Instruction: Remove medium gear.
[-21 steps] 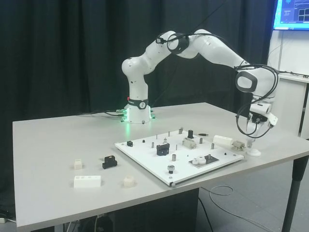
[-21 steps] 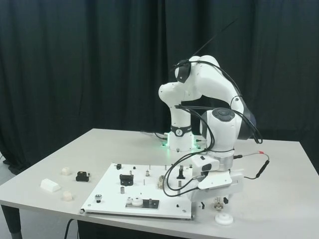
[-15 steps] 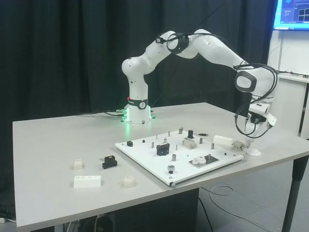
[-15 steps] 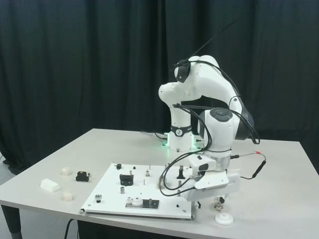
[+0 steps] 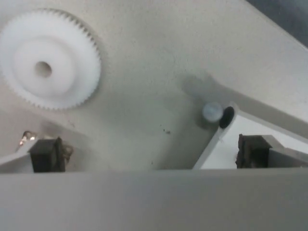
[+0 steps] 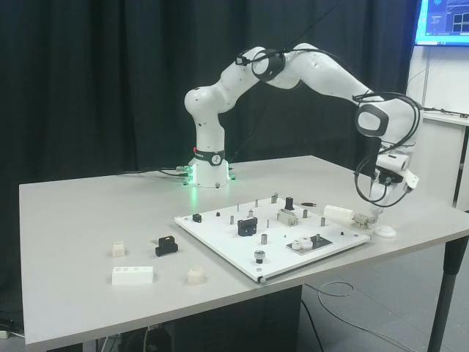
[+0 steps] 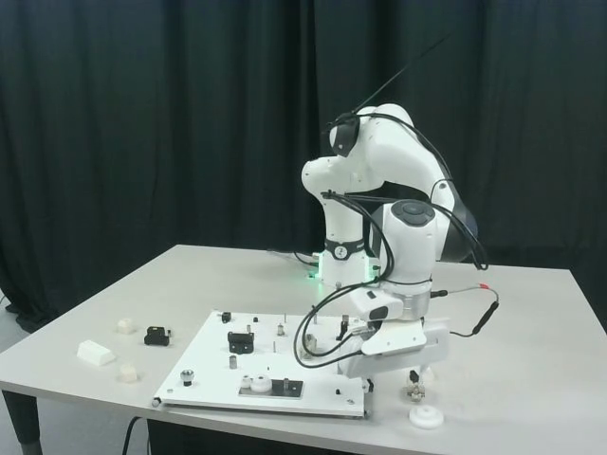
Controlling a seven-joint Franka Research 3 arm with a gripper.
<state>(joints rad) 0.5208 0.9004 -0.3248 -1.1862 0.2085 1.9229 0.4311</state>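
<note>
You find the medium gear [image 5: 49, 59] lying flat on the grey worktop [image 6: 80, 220], off the white assembly board [image 6: 220, 233] and just beside the board's corner nearest the arm's wrist; in the first room view it shows as a small white disc [image 6: 385, 232] near the worktop's edge, and in the second room view it sits alone in front of the wrist [image 7: 427, 416]. In the wrist view you see its toothed rim, raised hub and centre hole in full, with nothing touching it. The jaws [image 5: 149, 156] hang above the worktop, spread wide and holding nothing: one black fingertip [image 5: 46, 155] shows on one side and the other on the far side of the picture, with bare worktop between them and the gear outside the gap. The board's corner [image 5: 226, 132] with a black hole in it lies close to the second fingertip, and a small round grey foot [image 5: 212, 111] sits just beside that corner. On the board you see a small white gear [image 6: 299, 244] next to a black plate [image 6: 316, 243]. Well apart on the worktop lie a white block [image 6: 133, 275], a black bracket [image 6: 166, 245] and two small white pieces.
</note>
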